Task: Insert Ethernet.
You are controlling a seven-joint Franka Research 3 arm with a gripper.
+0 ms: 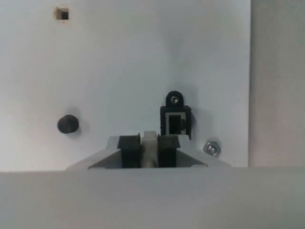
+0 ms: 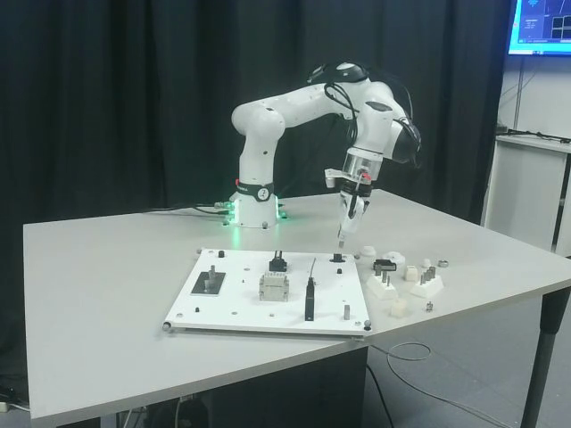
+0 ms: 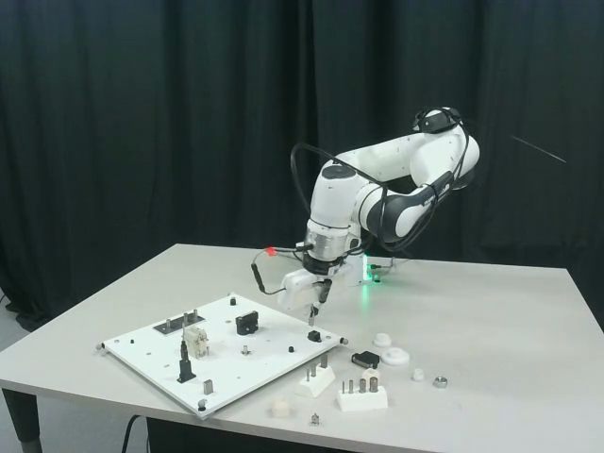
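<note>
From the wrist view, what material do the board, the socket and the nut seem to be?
Board: white, matte, flat, probably painted or plastic sheet; the look leaves it open. Ethernet socket: black housing, dull, likely moulded plastic, held by a shiny screw. Nut: grey with bright glints, so likely metal.

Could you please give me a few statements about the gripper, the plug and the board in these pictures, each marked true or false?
1. The gripper holds a white plug between its fingers. True.
2. The plug is already seated in the black socket. False: the plug is above the board, short of the socket.
3. The socket is mounted on the white board. True.
4. The loose white parts lie on the board. False: they lie on the grey table beside it.
5. A green light glows at the arm's base. True.
</note>
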